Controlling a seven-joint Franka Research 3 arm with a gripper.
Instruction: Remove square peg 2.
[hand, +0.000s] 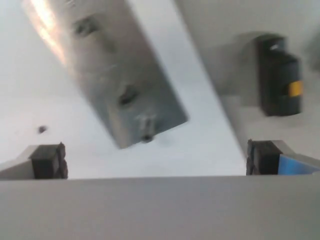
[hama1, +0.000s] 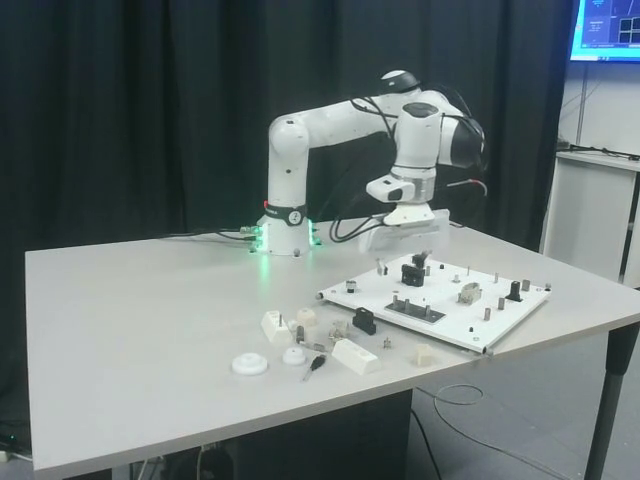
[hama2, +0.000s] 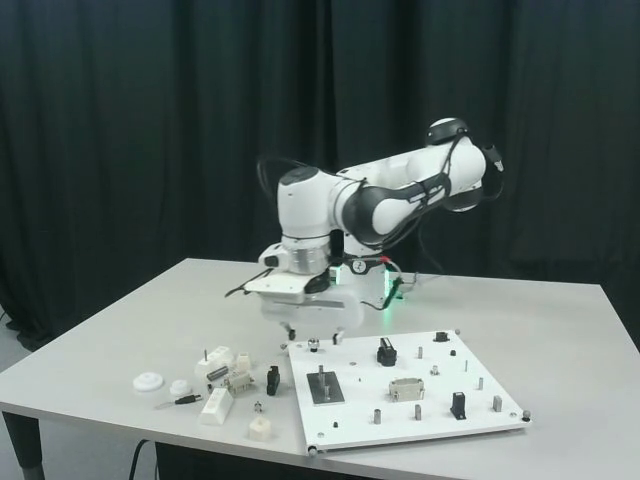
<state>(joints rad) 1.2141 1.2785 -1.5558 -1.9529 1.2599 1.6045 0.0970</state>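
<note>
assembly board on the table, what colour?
White; the assembly board shows best in the second room view, lying flat on the grey table.

A glossy white plastic-looking shell covers the arm, above a matt grey table. The smooth white board on the table carries a dull brushed metal plate, small metal pegs and black plastic-looking blocks. Behind the table hangs a matt black cloth curtain.
</note>
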